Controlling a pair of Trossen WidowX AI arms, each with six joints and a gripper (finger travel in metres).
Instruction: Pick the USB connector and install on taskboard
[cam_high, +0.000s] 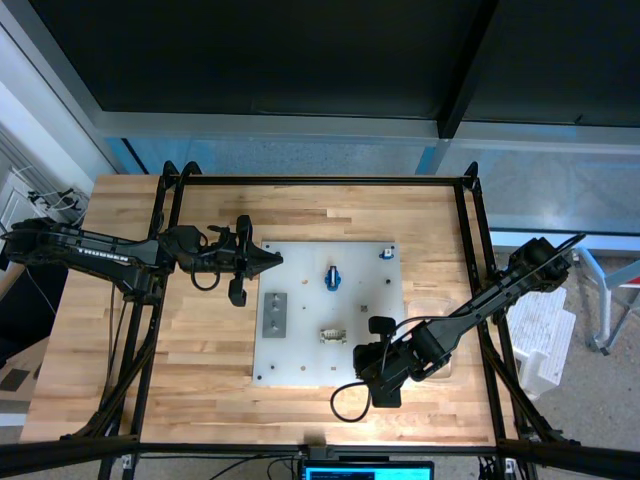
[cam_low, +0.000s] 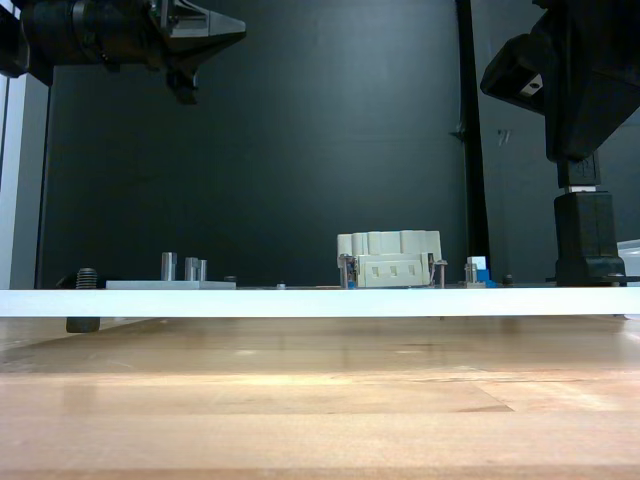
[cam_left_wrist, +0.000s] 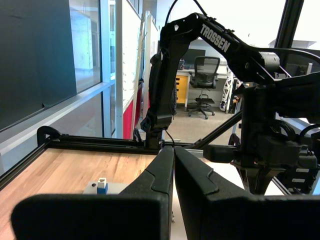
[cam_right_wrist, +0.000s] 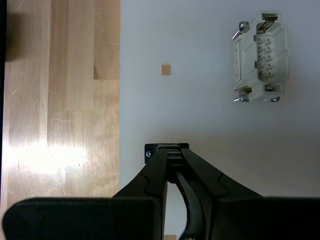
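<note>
Over the near right corner of the taskboard (cam_high: 300, 372): right pincer (cam_right_wrist: 174, 156), pointing straight down, clamped on the USB connector (cam_low: 578, 176). Connector upright, metal tip downward, meeting the top of the black socket (cam_low: 590, 240) that stands on the board; how deep it goes, cannot tell. Beside it toward the middle of the board, apart from it, the beige plug (cam_right_wrist: 261, 57). Farther left on the board, the grey block (cam_high: 274, 313); toward the far edge, the blue knob (cam_high: 332, 277). High above the board's far left edge: left pincer (cam_high: 270, 258), level, aimed rightward, fingers together on nothing, well apart from everything below. Under the board, the wooden bench (cam_high: 120, 350).
</note>
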